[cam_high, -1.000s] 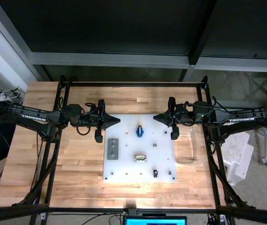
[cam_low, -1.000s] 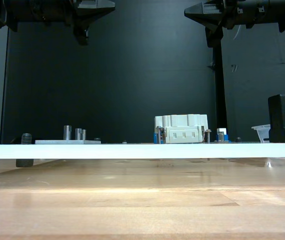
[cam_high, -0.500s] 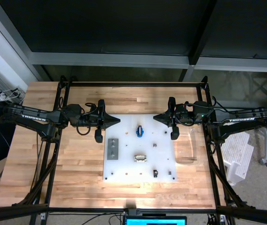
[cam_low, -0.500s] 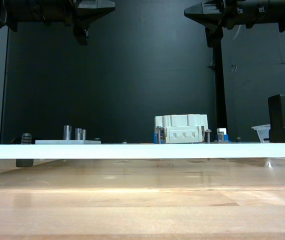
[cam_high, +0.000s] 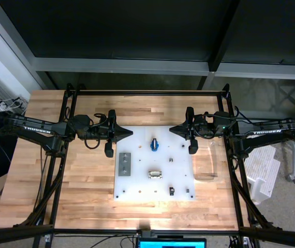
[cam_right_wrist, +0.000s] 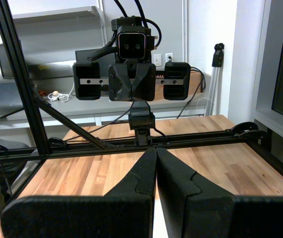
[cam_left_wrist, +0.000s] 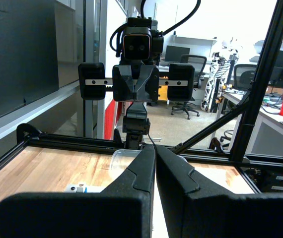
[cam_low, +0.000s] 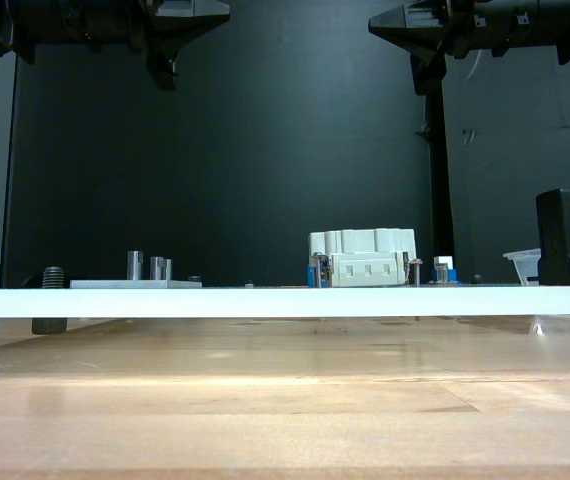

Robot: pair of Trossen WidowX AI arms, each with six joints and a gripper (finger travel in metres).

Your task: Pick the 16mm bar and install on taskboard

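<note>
The left hand (cam_high: 130, 133) and right hand (cam_high: 171, 129) hung clenched and empty above the white taskboard's (cam_high: 137, 187) far edge. Short grey metal pegs (cam_low: 135, 265) stood upright on its grey plate (cam_high: 124, 164); which one was the 16mm bar could not be told.

Wooden table (cam_high: 83, 204), plank top. White board (cam_high: 137, 183) lies flat near the middle, lifted off the wood on a black foot (cam_low: 50, 325). Clear plastic tub (cam_high: 205, 178) sits just beside the board's right edge. Black frame (cam_high: 147, 92) stands on the top, with one bar along the far edge.
</note>
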